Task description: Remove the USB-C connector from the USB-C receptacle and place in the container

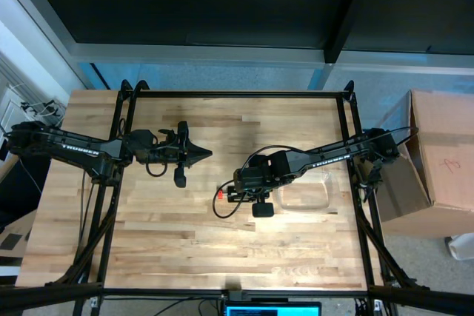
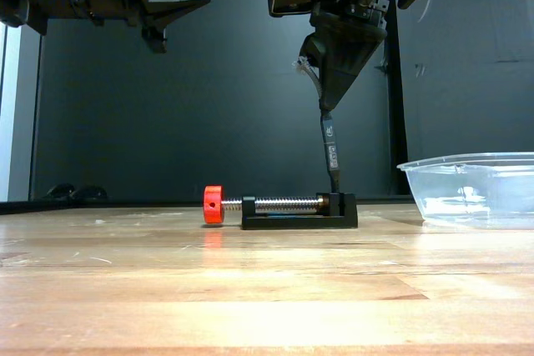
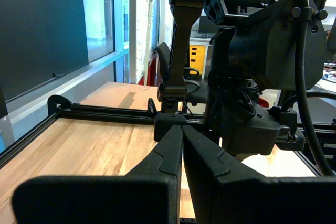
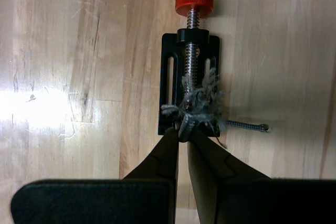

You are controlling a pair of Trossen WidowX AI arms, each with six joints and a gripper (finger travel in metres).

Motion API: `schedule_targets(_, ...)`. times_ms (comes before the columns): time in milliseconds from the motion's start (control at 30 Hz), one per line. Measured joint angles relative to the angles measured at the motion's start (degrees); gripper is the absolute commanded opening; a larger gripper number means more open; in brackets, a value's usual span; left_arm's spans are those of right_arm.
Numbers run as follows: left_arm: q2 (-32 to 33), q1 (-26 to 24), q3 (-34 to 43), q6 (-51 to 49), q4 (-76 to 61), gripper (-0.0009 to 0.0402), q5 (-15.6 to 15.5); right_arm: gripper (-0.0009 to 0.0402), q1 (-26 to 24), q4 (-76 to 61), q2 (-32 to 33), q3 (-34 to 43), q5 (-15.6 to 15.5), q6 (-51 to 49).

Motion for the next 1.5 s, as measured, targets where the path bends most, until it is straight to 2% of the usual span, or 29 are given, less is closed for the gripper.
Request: schedule_targets(1500, 0.0, 0.0, 0.0, 0.02, 0.07, 0.0, 0.02, 0.0, 0.76, -3.39, -0.39, -0.35, -0.04, 0.42)
